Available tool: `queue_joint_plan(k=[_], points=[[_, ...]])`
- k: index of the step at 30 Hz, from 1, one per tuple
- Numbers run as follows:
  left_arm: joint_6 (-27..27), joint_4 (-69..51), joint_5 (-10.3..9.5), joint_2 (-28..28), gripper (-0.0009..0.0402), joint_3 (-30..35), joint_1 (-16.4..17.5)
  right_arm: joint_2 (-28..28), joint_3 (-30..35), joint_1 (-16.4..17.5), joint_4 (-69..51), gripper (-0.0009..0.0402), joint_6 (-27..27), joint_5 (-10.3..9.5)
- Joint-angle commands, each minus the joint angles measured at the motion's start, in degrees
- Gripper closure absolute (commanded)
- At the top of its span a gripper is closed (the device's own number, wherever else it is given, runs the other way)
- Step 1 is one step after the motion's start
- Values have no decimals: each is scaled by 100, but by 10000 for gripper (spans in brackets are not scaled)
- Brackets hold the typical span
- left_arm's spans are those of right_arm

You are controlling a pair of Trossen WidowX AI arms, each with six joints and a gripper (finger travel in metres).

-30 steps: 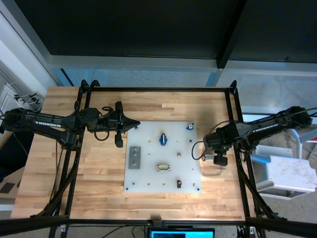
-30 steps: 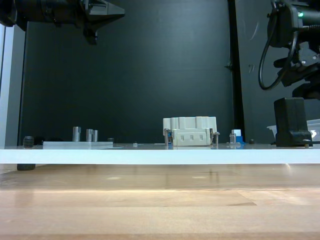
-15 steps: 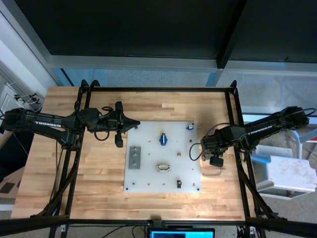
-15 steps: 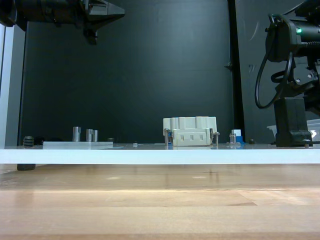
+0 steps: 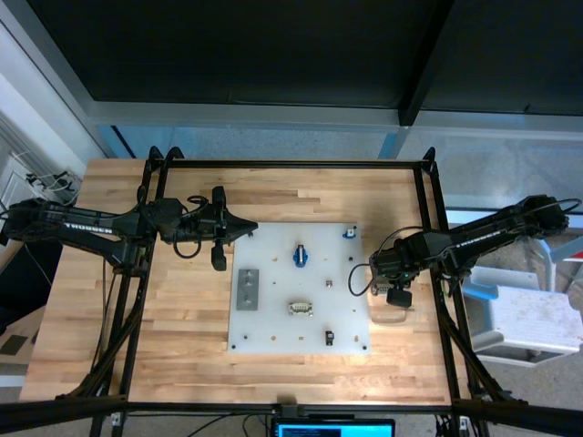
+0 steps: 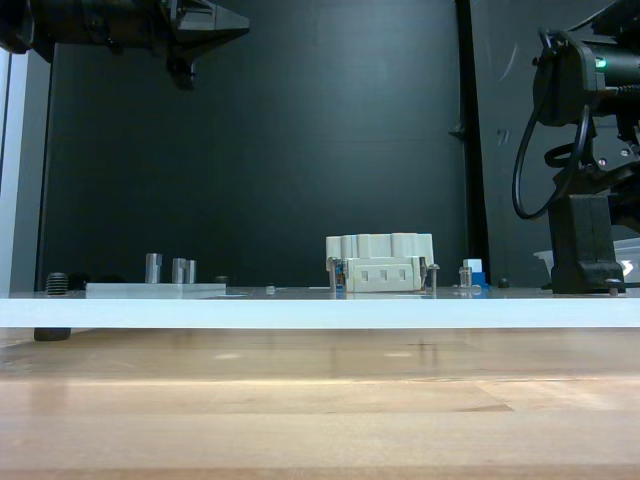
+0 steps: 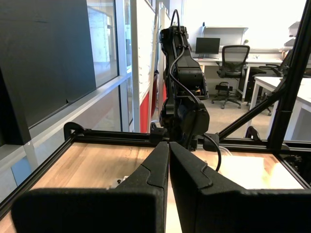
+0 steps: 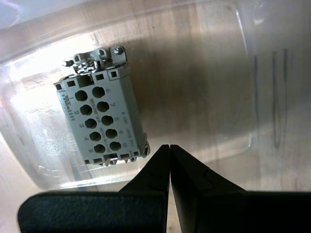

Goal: Pick the HAN10E connector and install in the HAN10E hub

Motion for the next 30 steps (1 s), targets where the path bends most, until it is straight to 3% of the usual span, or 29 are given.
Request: queue_joint_plan(k=[1, 9, 13, 17, 22, 30], points=[[0, 2, 2, 0, 393, 0, 2, 0, 4, 9, 52, 379, -39, -63], [2, 4, 2, 0, 393, 0, 0, 0, 4, 92, 116, 256, -79, -107], [0, 2, 2, 0, 393, 0, 2, 0, 4, 212, 125, 189, -173, -380], [0, 2, 2, 0, 393, 0, 2, 0, 4, 304, 149, 139, -188, -393], [0, 2, 2, 0, 393, 0, 0, 0, 4, 361, 179, 117, -188, -391], [2, 2, 2, 0, 393, 0, 2, 0, 4, 393, 186, 137, -181, -391]])
